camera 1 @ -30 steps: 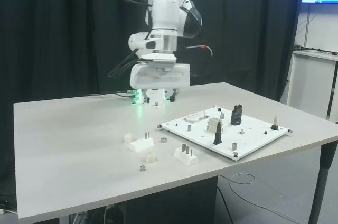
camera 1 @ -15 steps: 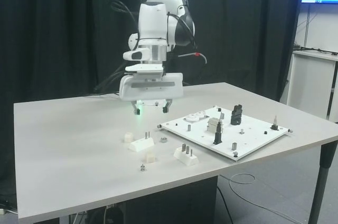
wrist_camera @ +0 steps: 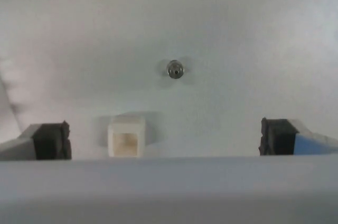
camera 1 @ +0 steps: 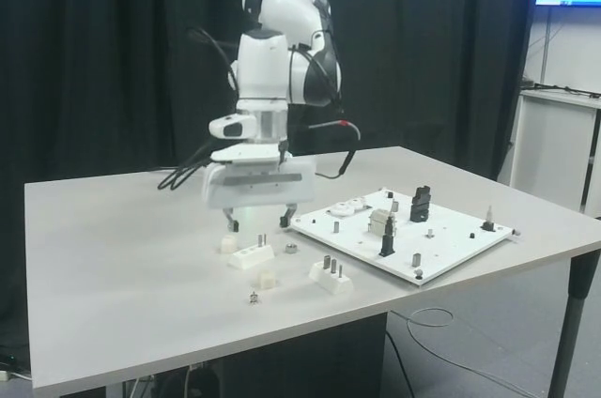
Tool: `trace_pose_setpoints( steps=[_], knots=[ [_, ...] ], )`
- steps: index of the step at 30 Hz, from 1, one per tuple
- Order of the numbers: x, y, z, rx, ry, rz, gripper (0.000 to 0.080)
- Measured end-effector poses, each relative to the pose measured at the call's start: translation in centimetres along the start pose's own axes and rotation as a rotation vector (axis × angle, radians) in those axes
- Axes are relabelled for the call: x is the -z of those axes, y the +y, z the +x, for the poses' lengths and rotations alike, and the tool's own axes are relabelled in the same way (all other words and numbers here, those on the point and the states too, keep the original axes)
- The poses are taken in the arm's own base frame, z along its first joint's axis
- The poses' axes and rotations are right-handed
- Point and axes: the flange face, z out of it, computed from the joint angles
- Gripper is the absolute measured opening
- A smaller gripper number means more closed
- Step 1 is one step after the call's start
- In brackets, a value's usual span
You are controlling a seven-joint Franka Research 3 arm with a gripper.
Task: Pick BNC.
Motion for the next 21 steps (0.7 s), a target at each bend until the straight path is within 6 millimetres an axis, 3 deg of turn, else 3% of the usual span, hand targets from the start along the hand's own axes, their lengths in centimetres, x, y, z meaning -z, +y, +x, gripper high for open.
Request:
trace_pose_setpoints(
  steps=[21],
  knots=[
    [-5.9,1.8,1.9,-0.204,-0.055,0.047,0.0800]
  ],
)
